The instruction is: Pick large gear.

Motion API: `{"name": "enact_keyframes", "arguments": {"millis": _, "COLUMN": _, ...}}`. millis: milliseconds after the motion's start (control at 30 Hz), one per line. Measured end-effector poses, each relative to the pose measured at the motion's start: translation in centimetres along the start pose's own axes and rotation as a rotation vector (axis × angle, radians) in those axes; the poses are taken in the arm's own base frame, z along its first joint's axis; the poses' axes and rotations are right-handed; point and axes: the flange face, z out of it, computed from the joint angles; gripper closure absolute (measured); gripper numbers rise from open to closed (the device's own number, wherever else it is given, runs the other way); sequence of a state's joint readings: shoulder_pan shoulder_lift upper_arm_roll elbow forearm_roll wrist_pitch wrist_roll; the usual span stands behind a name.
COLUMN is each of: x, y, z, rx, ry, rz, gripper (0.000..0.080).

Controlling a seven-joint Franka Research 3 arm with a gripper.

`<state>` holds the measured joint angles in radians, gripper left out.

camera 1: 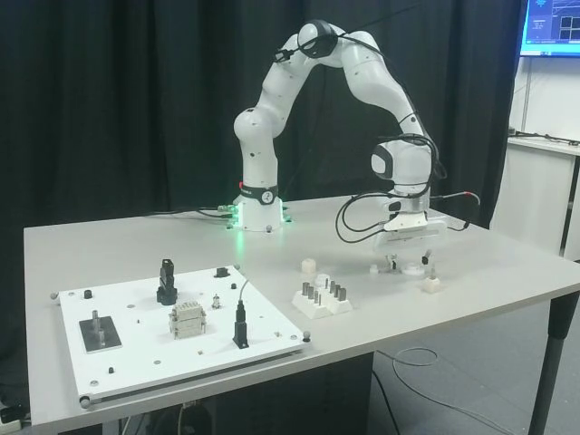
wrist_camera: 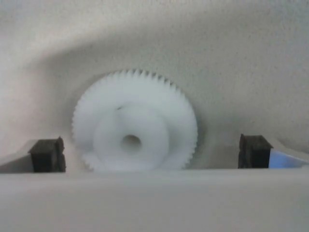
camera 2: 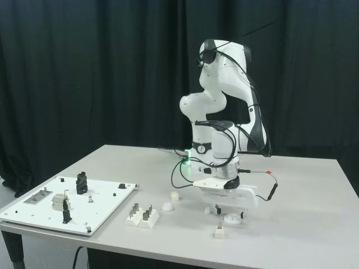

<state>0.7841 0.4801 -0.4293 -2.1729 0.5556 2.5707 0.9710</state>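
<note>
The large gear (wrist_camera: 134, 121) is a white toothed disc with a raised hub and a centre hole, lying flat on the grey table. In the wrist view it sits between my two black fingertips (wrist_camera: 47, 154), with a gap on each side. My gripper (wrist_camera: 150, 152) is open and low over the table, straddling the gear without touching it. From the first room view the gripper (camera 1: 410, 263) hangs at the right of the table, with the gear (camera 1: 414, 269) under it. The second room view shows the gear (camera 2: 233, 219) partly hidden below the gripper (camera 2: 230, 213).
A small white block (camera 1: 431, 285) lies close to the gripper on the table's front side. A white holder with grey pegs (camera 1: 317, 311) and a small white part (camera 1: 309, 266) lie to the left. A white board (camera 1: 145, 349) with black and grey fittings fills the left end.
</note>
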Motion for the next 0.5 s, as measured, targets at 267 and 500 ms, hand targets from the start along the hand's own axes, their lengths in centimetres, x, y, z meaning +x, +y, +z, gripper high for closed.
{"name": "enact_keyframes", "arguments": {"millis": 267, "x": -0.28, "y": -0.11, "z": 0.71, "rx": 0.01, "ry": 0.018, "rz": 0.004, "gripper": 0.0003}}
{"name": "enact_keyframes", "arguments": {"millis": 500, "x": -0.23, "y": -0.15, "z": 1.08, "rx": 0.019, "ry": 0.032, "rz": 0.007, "gripper": 0.0003}}
